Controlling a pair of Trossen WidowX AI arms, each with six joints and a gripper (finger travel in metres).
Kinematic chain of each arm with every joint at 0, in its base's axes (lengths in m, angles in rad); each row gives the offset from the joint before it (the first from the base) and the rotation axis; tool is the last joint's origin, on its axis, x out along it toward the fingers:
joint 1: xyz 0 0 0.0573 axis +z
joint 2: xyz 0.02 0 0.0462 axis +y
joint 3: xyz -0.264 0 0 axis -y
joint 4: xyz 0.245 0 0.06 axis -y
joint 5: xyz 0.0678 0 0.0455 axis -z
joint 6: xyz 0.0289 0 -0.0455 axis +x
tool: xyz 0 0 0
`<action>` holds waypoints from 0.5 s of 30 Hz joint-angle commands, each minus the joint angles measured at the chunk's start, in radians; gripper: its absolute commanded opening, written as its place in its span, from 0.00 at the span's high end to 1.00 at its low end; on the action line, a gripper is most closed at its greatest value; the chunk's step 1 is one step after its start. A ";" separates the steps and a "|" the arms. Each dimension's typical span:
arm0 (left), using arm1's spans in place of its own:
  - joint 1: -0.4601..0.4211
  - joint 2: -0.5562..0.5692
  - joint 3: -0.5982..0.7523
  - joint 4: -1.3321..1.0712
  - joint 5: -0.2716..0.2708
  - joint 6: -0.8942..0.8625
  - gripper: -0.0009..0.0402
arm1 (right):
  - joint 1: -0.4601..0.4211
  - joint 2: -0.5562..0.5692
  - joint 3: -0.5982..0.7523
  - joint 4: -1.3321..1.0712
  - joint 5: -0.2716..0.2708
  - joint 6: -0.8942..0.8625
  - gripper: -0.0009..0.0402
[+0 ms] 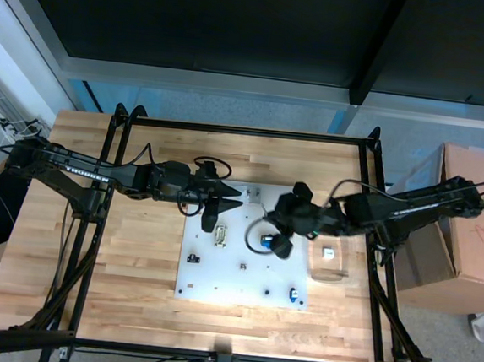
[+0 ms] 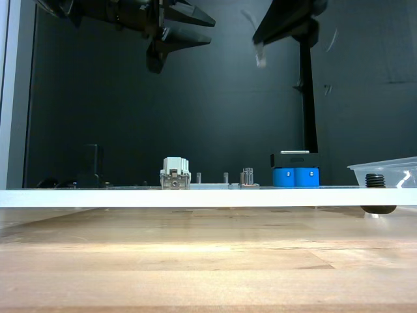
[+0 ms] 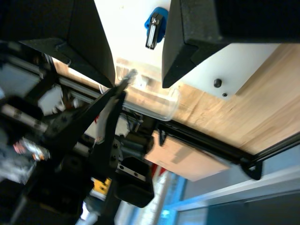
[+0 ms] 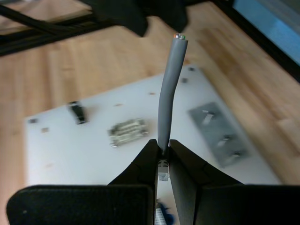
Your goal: Pick the RJ45 connector and install on the taskboard
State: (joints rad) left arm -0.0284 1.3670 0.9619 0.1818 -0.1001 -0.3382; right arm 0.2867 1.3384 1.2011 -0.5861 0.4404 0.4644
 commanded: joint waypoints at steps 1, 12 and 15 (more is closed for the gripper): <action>0.001 0.000 0.000 0.002 0.008 0.046 0.70 | 0.056 -0.036 -0.046 0.039 0.003 0.005 0.98; 0.001 0.000 0.000 0.002 0.006 0.045 0.76 | 0.259 -0.057 -0.143 0.071 0.014 0.024 0.98; 0.001 0.000 0.000 0.002 0.007 0.045 0.76 | 0.310 -0.055 -0.161 0.083 0.044 0.019 0.98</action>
State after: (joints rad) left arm -0.0273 1.3670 0.9619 0.1837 -0.0925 -0.2916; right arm 0.5751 1.2816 1.0466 -0.5049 0.4664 0.4870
